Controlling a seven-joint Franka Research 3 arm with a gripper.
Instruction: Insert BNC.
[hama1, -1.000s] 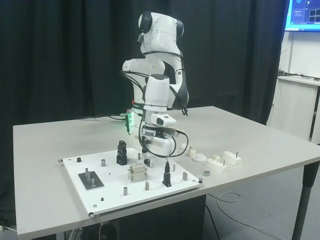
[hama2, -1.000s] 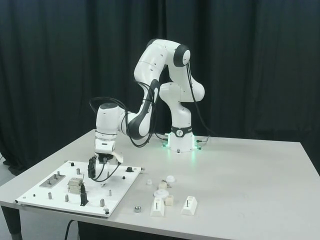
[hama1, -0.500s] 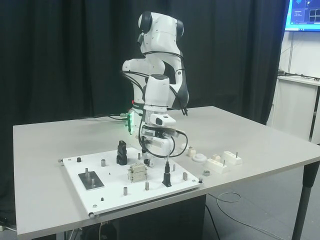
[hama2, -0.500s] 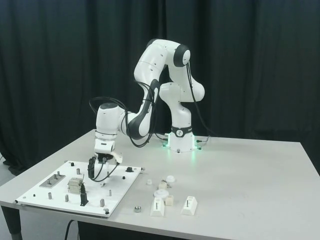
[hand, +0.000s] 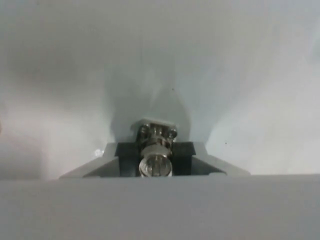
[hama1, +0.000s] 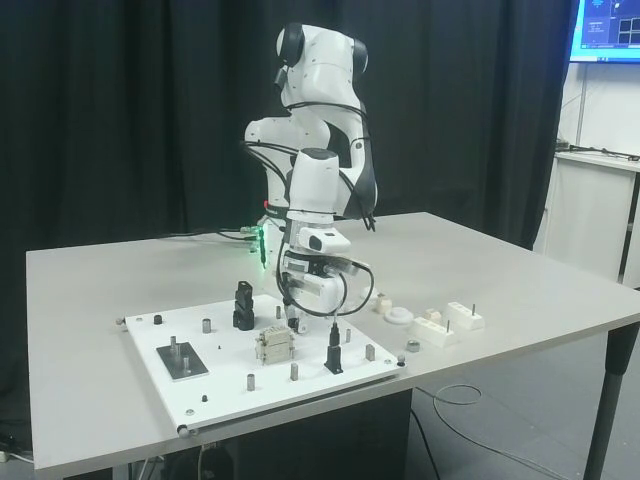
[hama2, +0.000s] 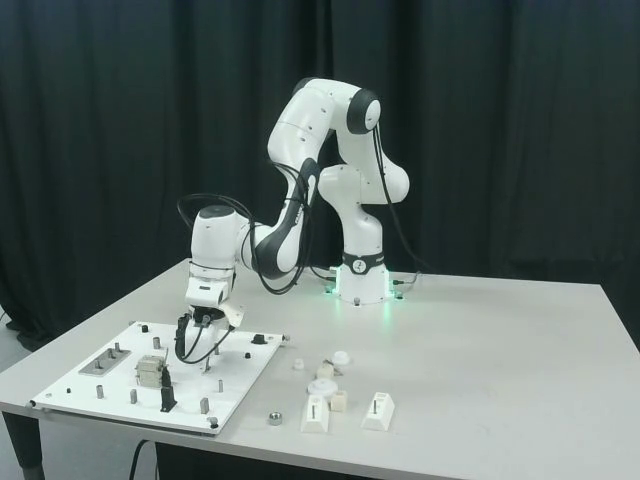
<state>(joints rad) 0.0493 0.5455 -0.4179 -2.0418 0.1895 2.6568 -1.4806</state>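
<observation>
My gripper (hama1: 297, 318) hangs low over the white task board (hama1: 220, 385), near its middle, and it also shows in the second room view (hama2: 196, 333). In the wrist view a metal BNC plug (hand: 156, 165) sits between the black pads (hand: 127, 159), so the gripper (hand: 156, 167) is shut on it. Just beyond the plug stands the BNC socket (hand: 156, 131) with its small screwed flange on the board. A black cable (hama1: 352, 290) loops from the gripper down to a black holder (hama1: 334, 357) at the board's front.
On the board stand a black block (hama1: 241, 305), a grey multi-pin connector (hama1: 273, 346), a dark plate with pegs (hama1: 180, 360) and several small pegs. White parts (hama1: 440, 325) and a nut (hama1: 411, 347) lie on the grey table to the right.
The gripper has shifted a little along the board, leftward in both room views, with the plug still in it. Nothing else has moved.
</observation>
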